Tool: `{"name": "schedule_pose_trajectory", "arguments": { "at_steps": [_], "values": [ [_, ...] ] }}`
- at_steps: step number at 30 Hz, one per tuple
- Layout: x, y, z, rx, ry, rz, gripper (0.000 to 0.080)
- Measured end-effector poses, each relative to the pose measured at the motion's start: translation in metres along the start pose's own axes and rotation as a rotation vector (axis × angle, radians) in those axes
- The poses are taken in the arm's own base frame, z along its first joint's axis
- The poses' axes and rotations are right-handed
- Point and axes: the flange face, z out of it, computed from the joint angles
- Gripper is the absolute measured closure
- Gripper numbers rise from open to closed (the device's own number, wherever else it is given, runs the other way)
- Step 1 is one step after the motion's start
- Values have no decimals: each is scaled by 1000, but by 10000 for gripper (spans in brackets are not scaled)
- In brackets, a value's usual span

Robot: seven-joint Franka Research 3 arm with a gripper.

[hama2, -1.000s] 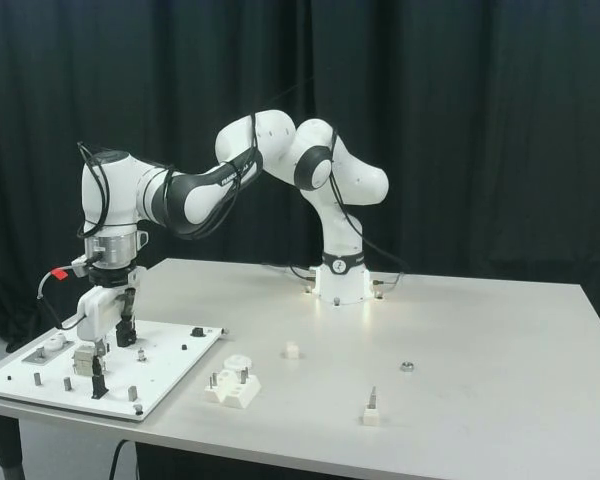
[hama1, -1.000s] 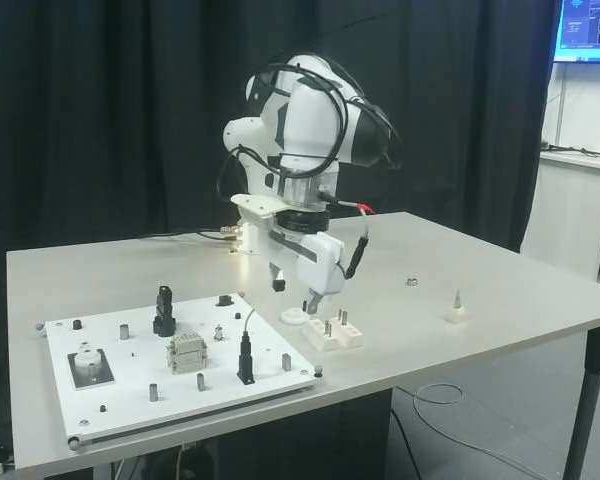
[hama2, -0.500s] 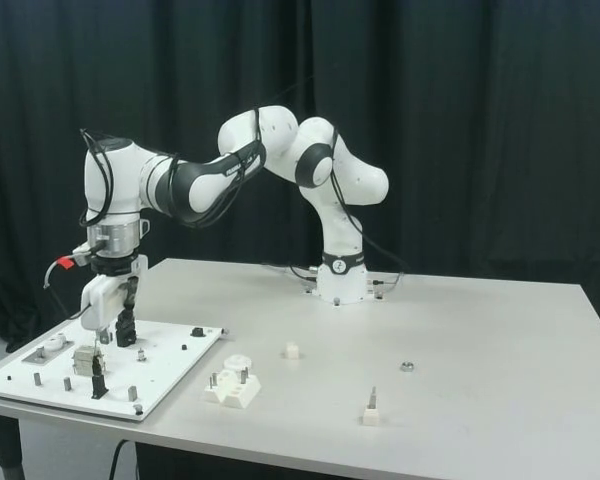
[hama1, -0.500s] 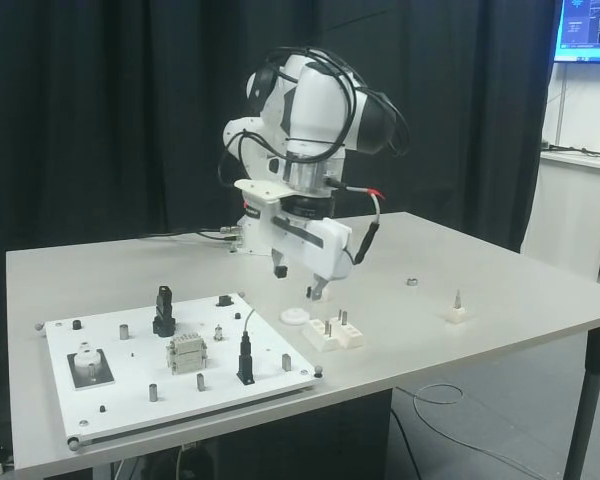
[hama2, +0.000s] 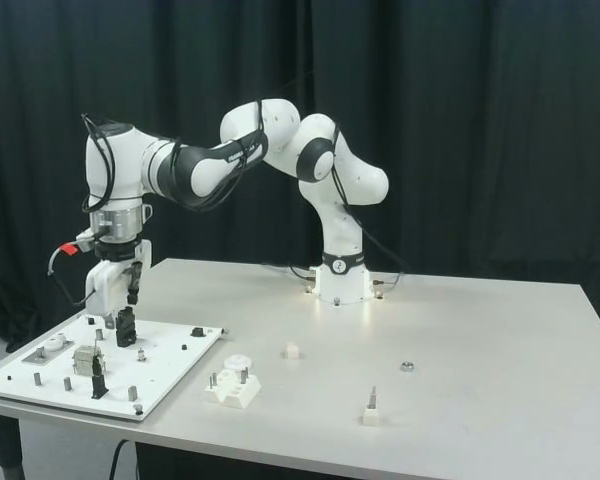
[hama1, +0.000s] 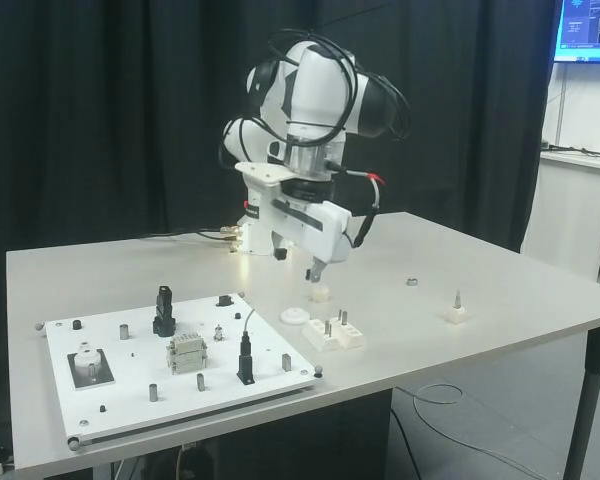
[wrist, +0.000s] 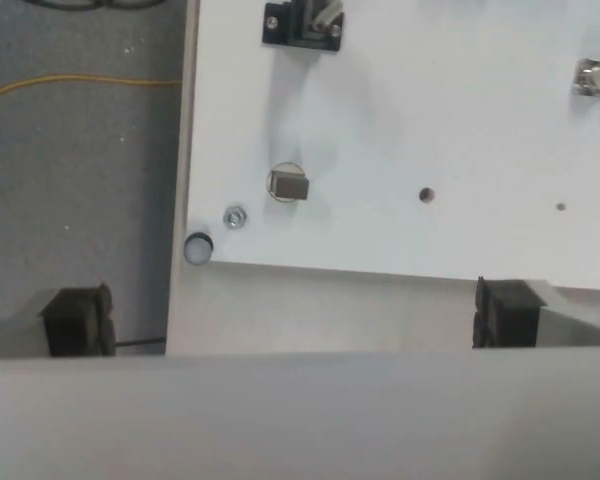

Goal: Pick bolt 4.

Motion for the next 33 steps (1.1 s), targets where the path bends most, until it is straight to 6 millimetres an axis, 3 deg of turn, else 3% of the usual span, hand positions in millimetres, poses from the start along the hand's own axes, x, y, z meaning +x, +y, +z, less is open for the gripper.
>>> {"name": "schedule_pose_trajectory", "arguments": {
  "at_steps": [19, 33],
  "values": [
    [-3, 10, -17, -32, 8, -67, 3],
    [-32, 37, -18, -162, -54, -273, 3]
  ]
}}
